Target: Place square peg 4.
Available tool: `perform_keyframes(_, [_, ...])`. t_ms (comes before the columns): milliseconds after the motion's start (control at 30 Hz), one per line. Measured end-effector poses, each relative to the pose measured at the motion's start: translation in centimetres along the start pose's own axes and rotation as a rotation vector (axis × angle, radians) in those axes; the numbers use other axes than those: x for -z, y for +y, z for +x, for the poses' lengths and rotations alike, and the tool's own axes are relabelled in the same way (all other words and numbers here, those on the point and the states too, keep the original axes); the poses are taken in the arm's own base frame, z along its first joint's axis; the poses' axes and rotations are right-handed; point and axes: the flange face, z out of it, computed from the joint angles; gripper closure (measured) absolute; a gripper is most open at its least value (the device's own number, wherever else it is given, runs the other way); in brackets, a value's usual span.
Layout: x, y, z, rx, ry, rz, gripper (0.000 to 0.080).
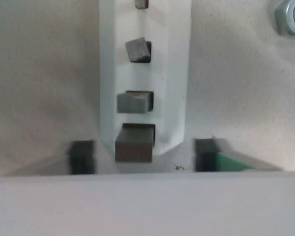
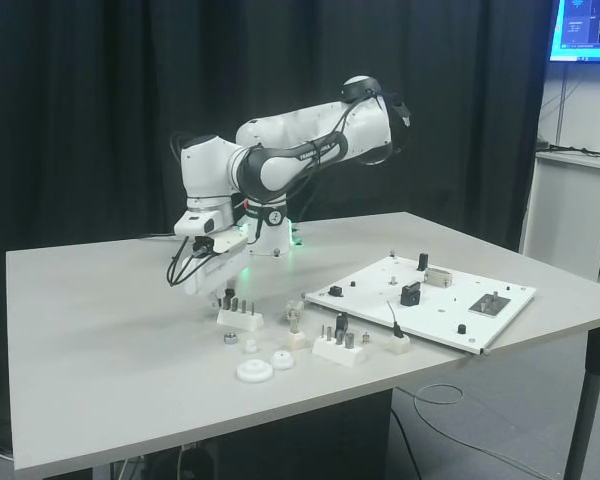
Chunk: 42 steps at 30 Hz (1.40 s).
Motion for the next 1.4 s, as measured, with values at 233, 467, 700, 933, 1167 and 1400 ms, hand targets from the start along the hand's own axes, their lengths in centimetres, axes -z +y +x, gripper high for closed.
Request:
perform_keyframes(233, [1.0,-0.2,0.2,-0.003,0.01,0.012,0.0091])
perform_keyframes(467, [2.9,-0.7,0.5,-0.015,0.014,0.018,0.0021])
perform_keyframes(700, [4.3,-1.2,0.7,-0.034,0.007,0.008,0.0007])
perform_keyframes(933, [5.1,-1.6,1.0,-0.054,-0.006,-0.007,0.0003])
perform_keyframes(1167, [5.7,-1.9,1.4,-0.048,-0.011,-0.018,0.0003])
perform_keyframes(1400, [6.2,-1.9,1.7,-0.047,-0.011,-0.03,0.0003])
